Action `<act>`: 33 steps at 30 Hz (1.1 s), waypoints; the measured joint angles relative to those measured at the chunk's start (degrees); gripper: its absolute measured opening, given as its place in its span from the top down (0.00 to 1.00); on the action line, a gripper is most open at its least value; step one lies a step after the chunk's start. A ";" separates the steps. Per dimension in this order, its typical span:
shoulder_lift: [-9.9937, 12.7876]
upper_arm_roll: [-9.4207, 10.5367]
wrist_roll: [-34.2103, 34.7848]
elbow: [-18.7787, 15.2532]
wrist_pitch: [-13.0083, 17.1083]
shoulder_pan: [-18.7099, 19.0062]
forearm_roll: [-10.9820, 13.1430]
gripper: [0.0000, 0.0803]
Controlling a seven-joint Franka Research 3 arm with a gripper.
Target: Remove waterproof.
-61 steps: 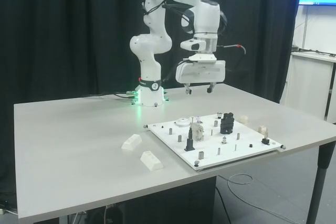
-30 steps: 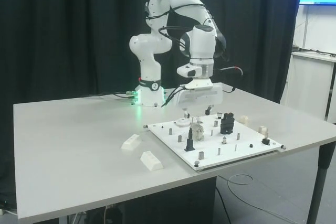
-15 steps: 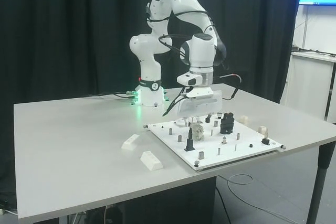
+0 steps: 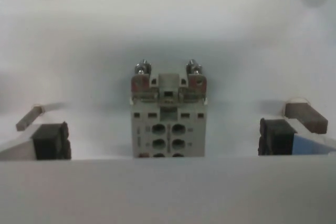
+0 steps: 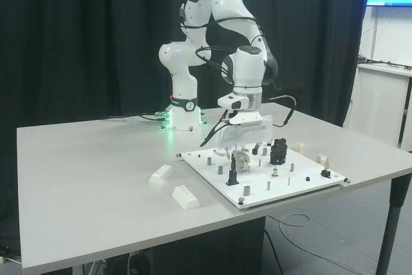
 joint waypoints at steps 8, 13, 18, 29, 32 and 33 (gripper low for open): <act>0.52 0.05 -0.26 0.00 0.40 0.00 0.52 0.00; 0.82 0.05 -0.26 0.00 0.77 0.00 0.61 0.00; 0.96 0.02 -0.26 0.00 0.86 -0.08 0.68 0.00; 1.20 -0.05 -0.19 -0.01 0.78 -0.67 2.18 0.34; 1.20 0.03 -0.28 0.00 0.67 -0.59 2.98 0.53; 1.20 0.03 -0.28 -0.01 0.67 -0.59 2.99 0.53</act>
